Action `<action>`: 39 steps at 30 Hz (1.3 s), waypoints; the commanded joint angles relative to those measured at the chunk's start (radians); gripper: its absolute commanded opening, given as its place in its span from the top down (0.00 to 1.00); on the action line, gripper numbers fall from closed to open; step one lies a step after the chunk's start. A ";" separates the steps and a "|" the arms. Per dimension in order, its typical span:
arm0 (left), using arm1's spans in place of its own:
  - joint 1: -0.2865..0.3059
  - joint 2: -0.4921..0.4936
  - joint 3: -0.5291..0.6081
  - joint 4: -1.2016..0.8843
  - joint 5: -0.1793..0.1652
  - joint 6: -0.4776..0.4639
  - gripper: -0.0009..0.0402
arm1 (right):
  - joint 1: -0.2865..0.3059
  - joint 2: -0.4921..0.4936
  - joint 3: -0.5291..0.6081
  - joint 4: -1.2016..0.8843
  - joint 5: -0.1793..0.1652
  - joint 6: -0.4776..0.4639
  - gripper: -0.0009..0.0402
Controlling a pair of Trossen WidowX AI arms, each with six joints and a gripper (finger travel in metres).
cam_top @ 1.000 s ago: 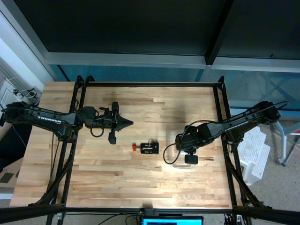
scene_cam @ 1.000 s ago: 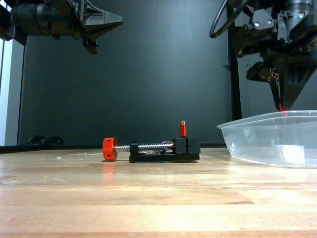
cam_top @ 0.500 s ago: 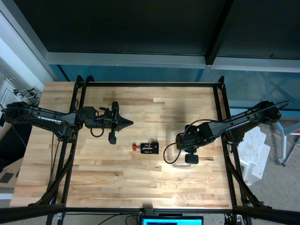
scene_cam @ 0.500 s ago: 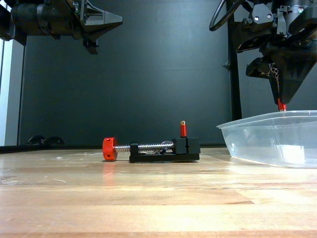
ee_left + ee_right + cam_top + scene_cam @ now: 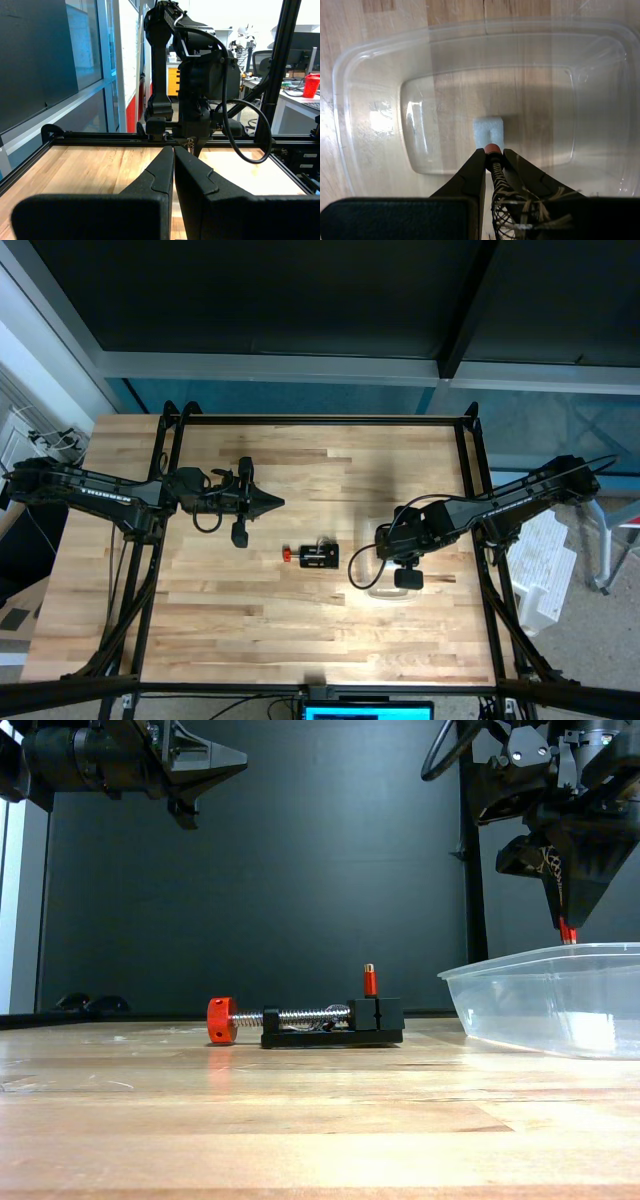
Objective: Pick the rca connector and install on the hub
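RCA connector (image 5: 493, 162) is clamped between the narrow fingers of the right gripper (image 5: 567, 920). Its red tip pokes out just past the fingertips, and a dark coiled body with frayed strands runs back between them. The right arm reaches inward from the right edge of the wooden table (image 5: 300, 640), with its wrist bent so that the gripper points straight down. It hangs over the clear plastic tray (image 5: 500, 995), and the red tip is about level with the rim. In the right wrist view, a small white foam piece (image 5: 488, 131) lies on the tray floor under the connector, apart from it.

To the left of the tray, near but not touching it, the hub (image 5: 330, 1023) lies flat on the table. It has a red knob (image 5: 221, 1019) on a threaded rod at its left end, and a short red post (image 5: 369, 980) stands upright on its right end.

Farther back, the left gripper (image 5: 278, 503) hangs high over the table. The left arm is stretched out level and points toward the right arm. Its fingers are pressed together and hold nothing.
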 commanded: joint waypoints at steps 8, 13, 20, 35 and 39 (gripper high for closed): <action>0.000 0.000 0.000 0.000 0.000 0.000 0.98 | -0.005 0.019 0.018 0.002 0.000 -0.001 0.97; 0.000 0.000 0.000 0.000 0.000 0.000 0.98 | -0.007 0.033 0.031 0.003 0.001 -0.004 0.97; 0.000 0.000 0.000 0.000 0.000 0.000 0.98 | -0.014 0.062 0.061 0.003 0.002 -0.011 0.97; 0.000 0.000 0.000 0.000 0.000 0.000 0.98 | -0.040 0.150 0.146 0.003 0.001 -0.039 0.97; 0.000 0.000 0.000 0.000 0.000 0.000 0.98 | -0.045 0.178 0.172 0.004 0.002 -0.051 0.95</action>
